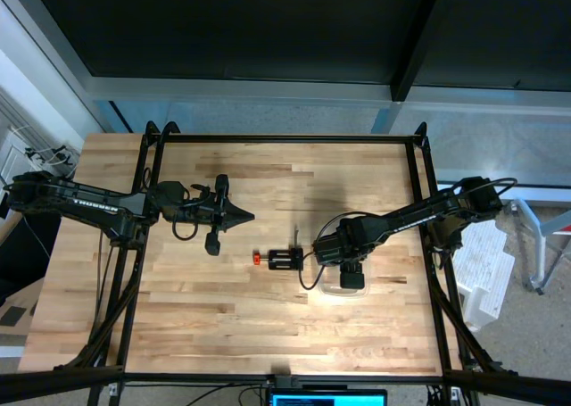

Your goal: Pick the USB-C connector and install on taskboard

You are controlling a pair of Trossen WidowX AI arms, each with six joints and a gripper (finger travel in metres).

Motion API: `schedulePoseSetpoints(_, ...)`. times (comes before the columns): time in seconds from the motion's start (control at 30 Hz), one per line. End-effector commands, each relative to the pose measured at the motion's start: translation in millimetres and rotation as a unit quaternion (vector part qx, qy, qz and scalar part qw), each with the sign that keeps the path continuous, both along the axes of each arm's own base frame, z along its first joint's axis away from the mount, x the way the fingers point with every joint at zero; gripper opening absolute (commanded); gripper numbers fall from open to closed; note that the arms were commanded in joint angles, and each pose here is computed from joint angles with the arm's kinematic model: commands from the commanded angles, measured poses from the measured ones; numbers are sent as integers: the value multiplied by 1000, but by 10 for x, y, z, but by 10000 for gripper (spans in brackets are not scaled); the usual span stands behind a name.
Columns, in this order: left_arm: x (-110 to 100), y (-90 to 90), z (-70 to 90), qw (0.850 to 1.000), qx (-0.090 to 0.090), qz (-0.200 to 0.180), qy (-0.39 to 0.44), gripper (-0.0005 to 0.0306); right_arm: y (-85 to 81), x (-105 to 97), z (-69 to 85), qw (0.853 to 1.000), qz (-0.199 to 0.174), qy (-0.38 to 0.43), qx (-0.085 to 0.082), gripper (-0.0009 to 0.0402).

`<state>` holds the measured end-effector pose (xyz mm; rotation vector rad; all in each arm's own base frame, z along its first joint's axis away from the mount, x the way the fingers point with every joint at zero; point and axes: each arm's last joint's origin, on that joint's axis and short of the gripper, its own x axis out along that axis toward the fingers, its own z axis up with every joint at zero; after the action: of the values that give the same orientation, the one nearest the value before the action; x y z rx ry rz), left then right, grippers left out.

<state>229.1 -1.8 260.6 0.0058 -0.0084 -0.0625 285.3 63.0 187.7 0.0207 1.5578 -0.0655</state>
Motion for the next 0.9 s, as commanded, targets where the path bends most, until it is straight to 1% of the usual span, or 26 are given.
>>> schedulePoseSetpoints(0.03,1,0,0,1000,0,0,0,0,-1,-2,16,1000,0,-5,-1,153)
schedulePoseSetpoints(0.17,1,0,0,1000,0,0,0,0,0,-1,20,1000,0,-7,0,151)
schedulePoseSetpoints(0.23,1,1,0,1000,0,0,0,0,0,0,15,1000,0,-8,0,144)
schedulePoseSetpoints(0.47,1,0,0,1000,0,0,0,0,0,-13,-13,1000,2,-6,0,103)
schedulePoseSetpoints(0.9,1,1,0,1000,0,0,0,0,5,-8,2,1000,2,-14,1,39)
